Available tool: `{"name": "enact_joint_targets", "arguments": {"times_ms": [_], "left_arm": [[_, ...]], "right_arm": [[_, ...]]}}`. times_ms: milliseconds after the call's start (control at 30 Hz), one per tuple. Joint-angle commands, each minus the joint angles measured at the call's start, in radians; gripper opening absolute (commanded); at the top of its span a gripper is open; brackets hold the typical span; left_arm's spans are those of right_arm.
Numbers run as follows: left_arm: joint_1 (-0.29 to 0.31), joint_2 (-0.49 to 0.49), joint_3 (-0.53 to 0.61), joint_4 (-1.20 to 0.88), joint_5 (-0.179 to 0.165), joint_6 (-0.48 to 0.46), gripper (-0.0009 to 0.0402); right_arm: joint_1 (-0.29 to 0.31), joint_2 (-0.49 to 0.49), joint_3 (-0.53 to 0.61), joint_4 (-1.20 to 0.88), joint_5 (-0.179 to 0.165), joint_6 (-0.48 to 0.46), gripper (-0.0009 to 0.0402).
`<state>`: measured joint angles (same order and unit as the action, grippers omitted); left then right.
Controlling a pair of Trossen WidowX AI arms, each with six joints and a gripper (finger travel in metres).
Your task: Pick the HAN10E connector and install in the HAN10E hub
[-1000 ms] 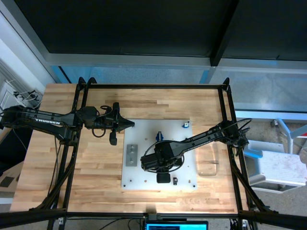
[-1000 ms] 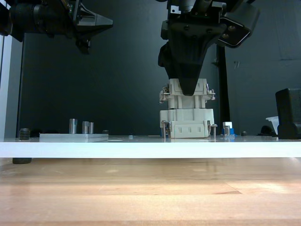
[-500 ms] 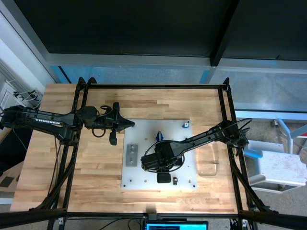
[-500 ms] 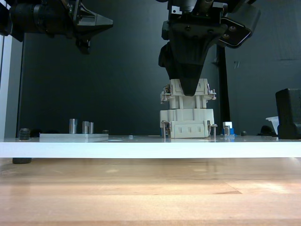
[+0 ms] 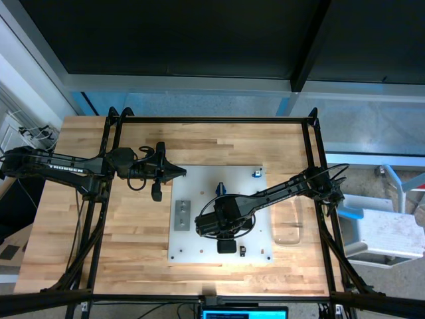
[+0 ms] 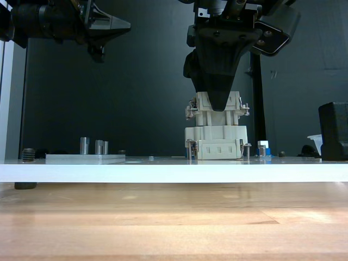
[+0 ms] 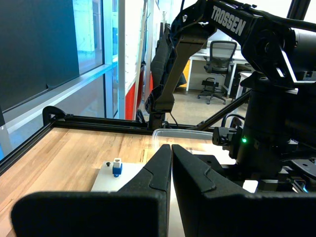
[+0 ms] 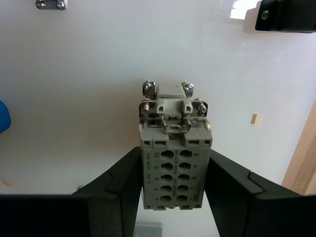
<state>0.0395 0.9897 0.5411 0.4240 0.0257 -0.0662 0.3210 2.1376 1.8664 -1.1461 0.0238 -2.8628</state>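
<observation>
HAN10E connector [image 6: 216,118] sitting atop HAN10E hub [image 6: 216,142], being pinched by right hand [image 8: 171,164]; left hand [image 7: 171,150], pressed together, hanging well apart from hub.

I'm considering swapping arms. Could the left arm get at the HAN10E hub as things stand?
Probably not. The right gripper, jaws shut on the HAN10E connector, holds it directly atop the HAN10E hub, covering it from above. The left gripper, jaws shut, hangs high up, well off to the left.
</observation>
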Motion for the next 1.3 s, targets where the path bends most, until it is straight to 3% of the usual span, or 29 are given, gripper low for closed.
{"name": "enact_joint_targets", "arguments": {"times_ms": [33, 467, 600, 1300], "left_arm": [[0.0, 0.0, 0.0, 0.0, 0.0, 0.0, 0.0], [0.0, 0.0, 0.0, 0.0, 0.0, 0.0, 0.0], [0.0, 0.0, 0.0, 0.0, 0.0, 0.0, 0.0], [0.0, 0.0, 0.0, 0.0, 0.0, 0.0, 0.0]], "right_arm": [[0.0, 0.0, 0.0, 0.003, 0.001, 0.001, 0.0009], [0.0, 0.0, -0.006, 0.013, -0.002, 0.004, 0.0009], [0.0, 0.0, -0.012, 0.018, -0.025, 0.006, 0.0009], [-0.005, 0.0, -0.065, 0.062, -0.025, 0.023, 0.0009]]}}
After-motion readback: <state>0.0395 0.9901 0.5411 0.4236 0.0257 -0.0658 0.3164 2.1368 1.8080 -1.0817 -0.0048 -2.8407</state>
